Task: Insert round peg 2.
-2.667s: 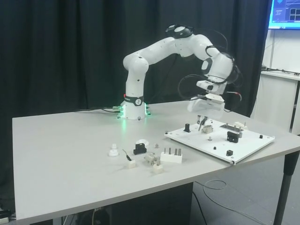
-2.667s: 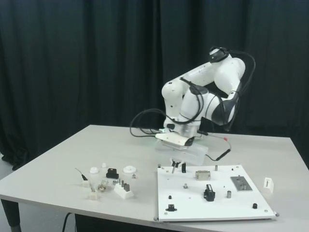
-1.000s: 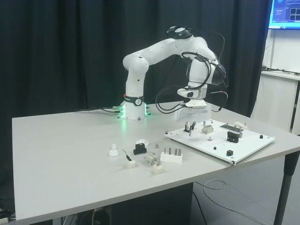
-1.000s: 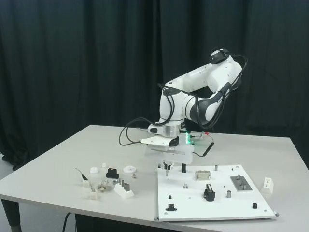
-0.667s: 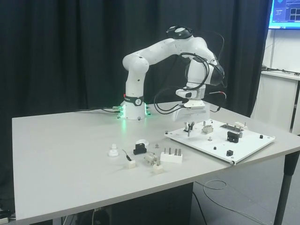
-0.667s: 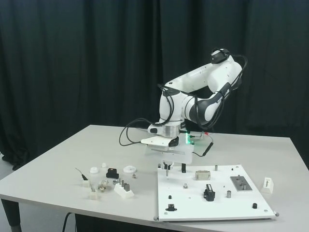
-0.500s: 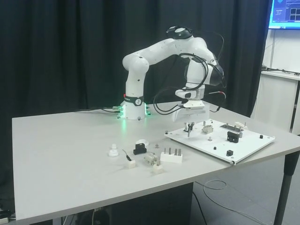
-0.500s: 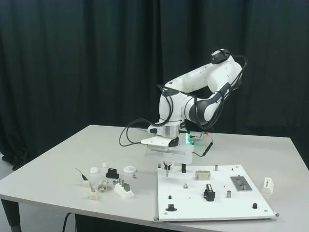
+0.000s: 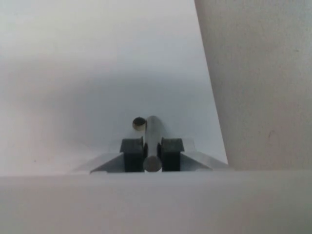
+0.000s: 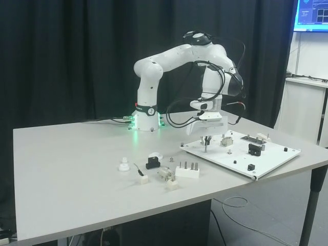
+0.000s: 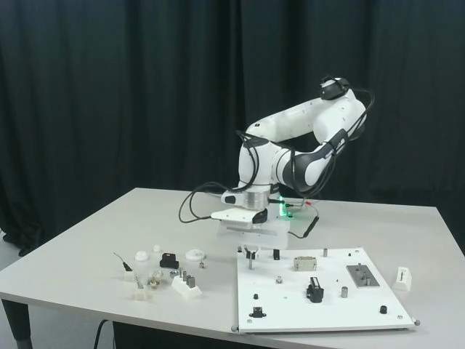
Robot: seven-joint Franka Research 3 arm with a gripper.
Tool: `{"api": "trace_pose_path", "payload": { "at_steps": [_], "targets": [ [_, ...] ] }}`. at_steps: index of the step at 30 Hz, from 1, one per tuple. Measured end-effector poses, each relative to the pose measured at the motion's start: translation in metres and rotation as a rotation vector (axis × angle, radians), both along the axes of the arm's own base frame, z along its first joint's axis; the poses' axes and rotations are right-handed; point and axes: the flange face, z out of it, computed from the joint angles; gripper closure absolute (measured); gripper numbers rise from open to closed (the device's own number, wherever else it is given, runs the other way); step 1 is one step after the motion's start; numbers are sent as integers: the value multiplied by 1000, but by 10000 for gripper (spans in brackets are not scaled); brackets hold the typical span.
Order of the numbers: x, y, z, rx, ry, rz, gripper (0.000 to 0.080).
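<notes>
The end effector (image 9: 152, 155) is seen pinching the peg (image 9: 153, 141) between its black fingers (image 9: 131, 155), the peg held upright with its lower end just beside a small dark hole (image 9: 139, 123) in the white board (image 9: 97, 73). Against the pictures from a moment ago, the arm (image 10: 179, 54) has been carried from the middle of the board to its corner nearest the arm's base and lowered, so that the peg tip is now at or very near the board (image 10: 241, 154) surface; contact cannot be told. This is judged to mean that transport is finished and the insertion itself is in hand, with the tip apparently a little to one side of the hole, so a small sideways correction may be needed before pressing down. Loose parts (image 11: 163, 275) are left on the bench (image 11: 109, 240) beside the board. No brand, label or writing can be read; the screen (image 10: 311, 15) at the room's edge is too small to be made out
</notes>
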Motion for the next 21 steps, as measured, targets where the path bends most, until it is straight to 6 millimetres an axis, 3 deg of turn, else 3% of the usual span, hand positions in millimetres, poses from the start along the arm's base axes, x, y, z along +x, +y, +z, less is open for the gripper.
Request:
{"api": "trace_pose_path", "payload": {
  "at_steps": [21],
  "targets": [
    [-1, 5, -2, -1, -4, 8, 730]
  ]
}}
